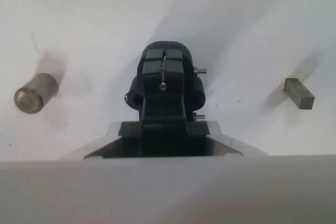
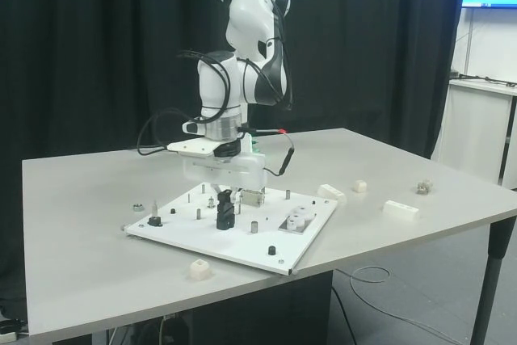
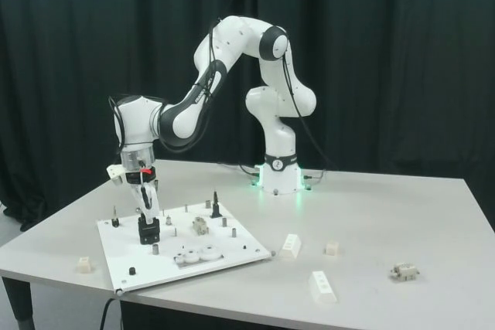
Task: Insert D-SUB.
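Fingers (image 1: 164,109) of the gripper (image 1: 164,80) are clenched on a black plug (image 1: 164,72), the D-SUB connector, which sits squeezed between them and sticks out past their tips. In the wrist view the plug's black shell fills the middle, with a small screw (image 1: 200,70) poking from its side, and the white board (image 1: 168,14) lies beneath it. A grey round peg (image 1: 35,93) stands on the board to one side of the plug and a small square grey peg (image 1: 299,93) to the other, both well apart from it.

From the first room view, the white arm (image 2: 242,62) reaches down over the white board (image 2: 234,240) on the grey table (image 2: 97,199), and the black plug (image 2: 224,208) hangs upright in the gripper (image 2: 224,199) with its lower end at or just above the board; I cannot tell whether it touches. Small white blocks (image 2: 401,209) lie on the table off to the side, away from the board.
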Controlling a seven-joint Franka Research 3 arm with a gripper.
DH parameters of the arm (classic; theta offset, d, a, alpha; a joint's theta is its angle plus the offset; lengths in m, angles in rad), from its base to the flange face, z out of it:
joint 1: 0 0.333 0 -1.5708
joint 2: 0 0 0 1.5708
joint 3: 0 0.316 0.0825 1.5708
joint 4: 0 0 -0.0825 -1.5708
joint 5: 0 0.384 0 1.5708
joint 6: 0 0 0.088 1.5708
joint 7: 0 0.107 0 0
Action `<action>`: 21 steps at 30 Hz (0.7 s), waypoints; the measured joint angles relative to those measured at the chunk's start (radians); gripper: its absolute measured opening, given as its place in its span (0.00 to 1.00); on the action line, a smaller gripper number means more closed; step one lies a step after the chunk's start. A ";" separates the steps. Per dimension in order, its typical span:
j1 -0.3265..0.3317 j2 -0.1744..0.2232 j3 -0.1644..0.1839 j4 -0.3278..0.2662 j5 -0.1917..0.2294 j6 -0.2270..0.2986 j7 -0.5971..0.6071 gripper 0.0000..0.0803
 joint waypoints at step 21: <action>0.001 -0.003 0.000 -0.007 0.004 0.010 0.002 0.19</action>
